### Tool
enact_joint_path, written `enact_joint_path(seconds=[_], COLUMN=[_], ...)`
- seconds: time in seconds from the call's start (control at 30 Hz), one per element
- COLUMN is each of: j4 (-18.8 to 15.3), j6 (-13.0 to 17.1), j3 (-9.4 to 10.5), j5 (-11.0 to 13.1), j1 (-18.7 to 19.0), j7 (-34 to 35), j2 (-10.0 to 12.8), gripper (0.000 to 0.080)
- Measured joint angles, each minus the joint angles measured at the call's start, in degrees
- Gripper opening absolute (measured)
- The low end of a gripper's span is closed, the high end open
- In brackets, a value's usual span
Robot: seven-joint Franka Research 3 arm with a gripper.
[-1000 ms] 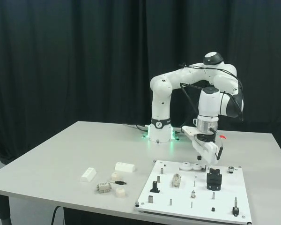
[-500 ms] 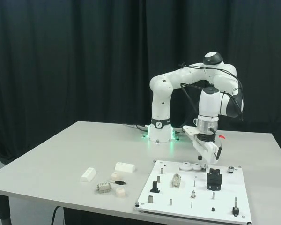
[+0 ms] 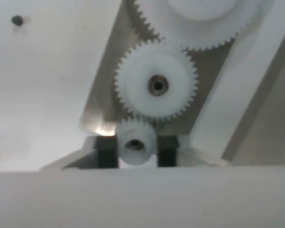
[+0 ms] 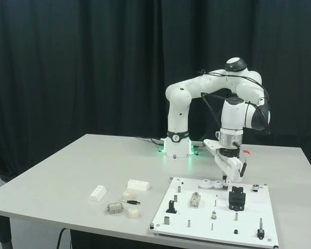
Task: Remove small gear.
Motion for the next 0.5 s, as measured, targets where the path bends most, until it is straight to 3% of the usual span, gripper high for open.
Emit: enact_joint_path(seconds=[0.1,0.13,0.2,0.5], j4=[-0.04,-0.06,-0.07,-0.23], j6=[0.43,0.48,0.56,0.96], j3=[0.11,0.12,0.13,0.15], j5=[0.21,0.21,0.21,0.20], j1=[0.05,0.07,0.07,0.22], j7=[0.30,0.45,0.55,0.56], j2=[-0.05,-0.07,-0.12,-0.19], gripper=[0.0384,0.0185,0.0144,0.0144])
